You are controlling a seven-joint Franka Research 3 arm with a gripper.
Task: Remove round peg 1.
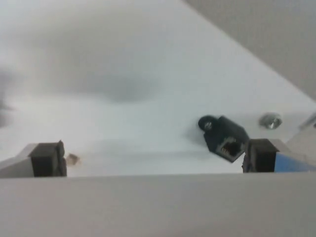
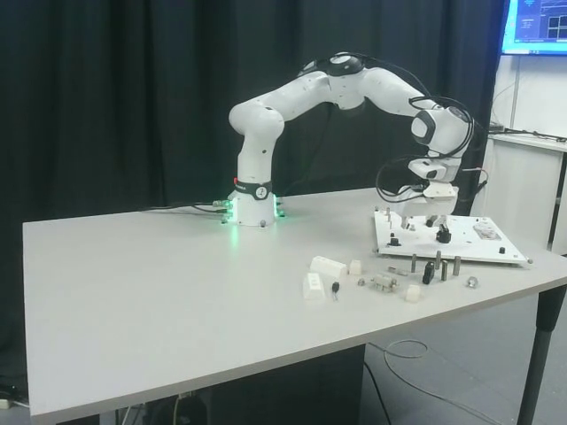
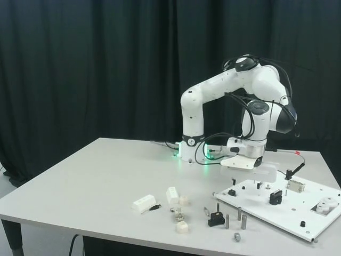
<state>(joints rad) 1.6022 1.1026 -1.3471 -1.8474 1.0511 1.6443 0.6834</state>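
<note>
Hovering low over the board (image 1: 148, 74), gripper (image 1: 153, 160) wide open, empty; socket (image 1: 224, 138) near one finger. Room views: gripper (image 2: 425, 217) over board's (image 2: 478, 248) near end; peg 1 not identifiable. Should centre on peg, descend straight, close.

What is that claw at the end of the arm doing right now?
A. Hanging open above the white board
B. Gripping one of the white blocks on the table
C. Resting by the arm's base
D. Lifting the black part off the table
A: the gripper hovers over the white board, fingers apart with nothing between them; the white blocks lie untouched on the table.
</note>
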